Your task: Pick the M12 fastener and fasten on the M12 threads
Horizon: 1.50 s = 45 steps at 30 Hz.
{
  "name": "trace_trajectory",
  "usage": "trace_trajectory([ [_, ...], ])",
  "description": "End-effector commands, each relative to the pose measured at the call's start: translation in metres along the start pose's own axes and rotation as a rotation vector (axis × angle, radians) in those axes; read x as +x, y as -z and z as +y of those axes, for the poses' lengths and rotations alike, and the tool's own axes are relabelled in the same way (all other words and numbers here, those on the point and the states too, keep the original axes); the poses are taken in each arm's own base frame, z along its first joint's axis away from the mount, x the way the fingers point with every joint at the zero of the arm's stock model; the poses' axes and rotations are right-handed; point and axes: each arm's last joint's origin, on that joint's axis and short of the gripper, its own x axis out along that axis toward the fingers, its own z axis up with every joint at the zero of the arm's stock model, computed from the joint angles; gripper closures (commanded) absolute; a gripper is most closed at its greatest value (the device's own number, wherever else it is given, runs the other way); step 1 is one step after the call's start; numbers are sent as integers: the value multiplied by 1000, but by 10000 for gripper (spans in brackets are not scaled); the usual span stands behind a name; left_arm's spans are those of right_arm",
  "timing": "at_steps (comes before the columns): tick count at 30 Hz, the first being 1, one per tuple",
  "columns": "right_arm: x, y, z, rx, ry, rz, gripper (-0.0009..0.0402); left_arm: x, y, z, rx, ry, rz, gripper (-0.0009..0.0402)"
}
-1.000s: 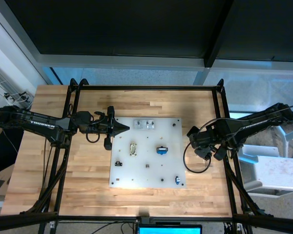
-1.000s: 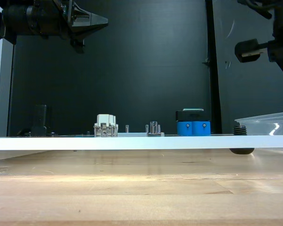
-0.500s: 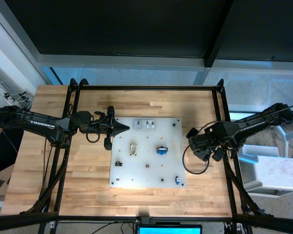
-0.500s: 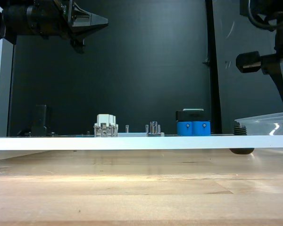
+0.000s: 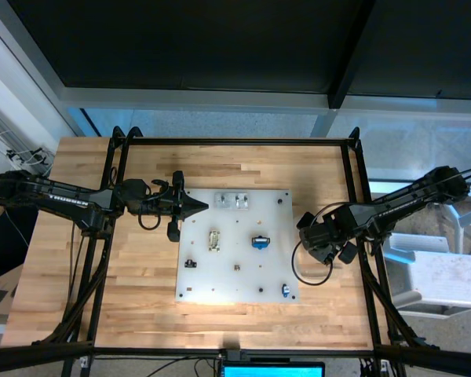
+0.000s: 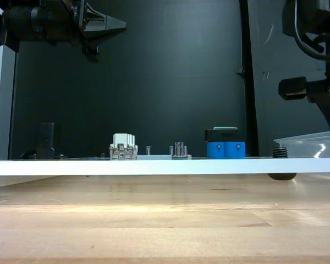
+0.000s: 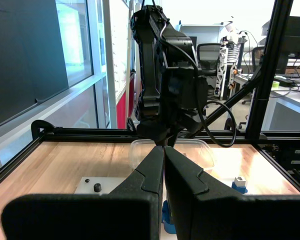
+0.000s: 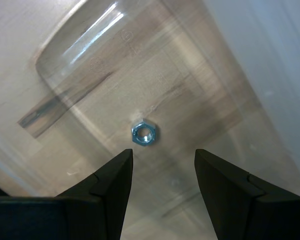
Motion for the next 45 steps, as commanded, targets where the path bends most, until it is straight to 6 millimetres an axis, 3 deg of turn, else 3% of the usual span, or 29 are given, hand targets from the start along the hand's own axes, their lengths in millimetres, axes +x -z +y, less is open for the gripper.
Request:
trace_trajectory([
  [1, 5, 1, 2, -6, 0, -2, 209, 0, 0, 0, 0, 0, 0, 393],
  [25, 37, 0, 10, -16, -13, 15, 189, 0, 0, 0, 0, 0, -1, 393],
  [45, 44, 3, 12, -14, -10, 9, 189, 0, 0, 0, 0, 0, -1, 393],
])
